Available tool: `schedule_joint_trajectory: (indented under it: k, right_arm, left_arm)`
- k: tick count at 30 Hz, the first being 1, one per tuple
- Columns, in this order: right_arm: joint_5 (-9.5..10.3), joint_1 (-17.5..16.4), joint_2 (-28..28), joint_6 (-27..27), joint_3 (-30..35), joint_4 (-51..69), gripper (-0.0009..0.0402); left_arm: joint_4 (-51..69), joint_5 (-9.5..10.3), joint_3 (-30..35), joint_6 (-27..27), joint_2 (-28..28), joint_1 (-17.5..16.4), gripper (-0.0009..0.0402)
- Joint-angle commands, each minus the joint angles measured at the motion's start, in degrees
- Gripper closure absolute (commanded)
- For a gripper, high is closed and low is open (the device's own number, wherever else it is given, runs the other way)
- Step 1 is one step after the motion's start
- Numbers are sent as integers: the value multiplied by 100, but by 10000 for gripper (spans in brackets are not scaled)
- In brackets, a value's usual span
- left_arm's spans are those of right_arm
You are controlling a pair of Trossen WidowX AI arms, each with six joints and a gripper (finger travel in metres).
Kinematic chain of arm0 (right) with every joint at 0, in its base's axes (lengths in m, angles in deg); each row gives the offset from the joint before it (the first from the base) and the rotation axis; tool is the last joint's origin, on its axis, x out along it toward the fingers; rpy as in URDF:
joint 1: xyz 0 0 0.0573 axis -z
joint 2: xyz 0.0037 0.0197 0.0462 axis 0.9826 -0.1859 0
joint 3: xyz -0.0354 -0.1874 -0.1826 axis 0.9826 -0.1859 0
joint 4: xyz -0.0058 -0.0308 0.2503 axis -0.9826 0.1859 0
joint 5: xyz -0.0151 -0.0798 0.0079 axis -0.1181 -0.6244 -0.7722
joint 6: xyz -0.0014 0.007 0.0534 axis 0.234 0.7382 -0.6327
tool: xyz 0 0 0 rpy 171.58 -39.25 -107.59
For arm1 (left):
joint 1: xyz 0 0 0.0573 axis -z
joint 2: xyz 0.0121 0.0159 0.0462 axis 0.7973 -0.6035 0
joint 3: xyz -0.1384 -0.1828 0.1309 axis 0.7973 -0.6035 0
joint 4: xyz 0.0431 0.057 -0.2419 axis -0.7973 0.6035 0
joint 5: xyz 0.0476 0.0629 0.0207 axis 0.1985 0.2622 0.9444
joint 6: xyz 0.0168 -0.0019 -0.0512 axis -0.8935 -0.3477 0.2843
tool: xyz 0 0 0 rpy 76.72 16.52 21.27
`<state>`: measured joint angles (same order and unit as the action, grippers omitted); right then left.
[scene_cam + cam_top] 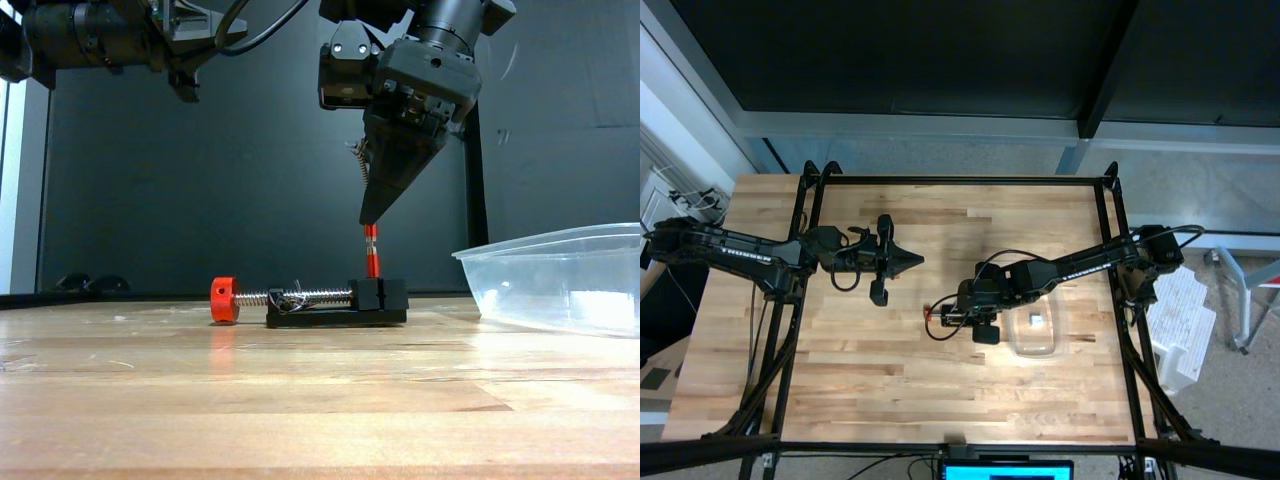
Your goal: Pick the RCA connector and install on taskboard
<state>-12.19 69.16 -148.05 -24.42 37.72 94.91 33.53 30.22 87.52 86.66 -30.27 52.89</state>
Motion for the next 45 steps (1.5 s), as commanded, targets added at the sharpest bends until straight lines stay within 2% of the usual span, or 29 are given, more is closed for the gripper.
schedule_joint_trajectory:
  k: [1,33,37,45]
  right_arm:
    - [0,2,-63,-2,4,-2,392]
    - [0,50,-87,-33,-264,-243,390]
    - [-2,50,-48,-31,-245,-243,373]
    - [-7,48,-17,-33,-186,-238,312]
  left_arm:
    - [0,-2,2,-2,0,0,393]
    - [0,-2,2,-2,0,0,393]
    - [0,-2,2,-2,0,0,393]
    - [0,-2,2,0,0,0,393]
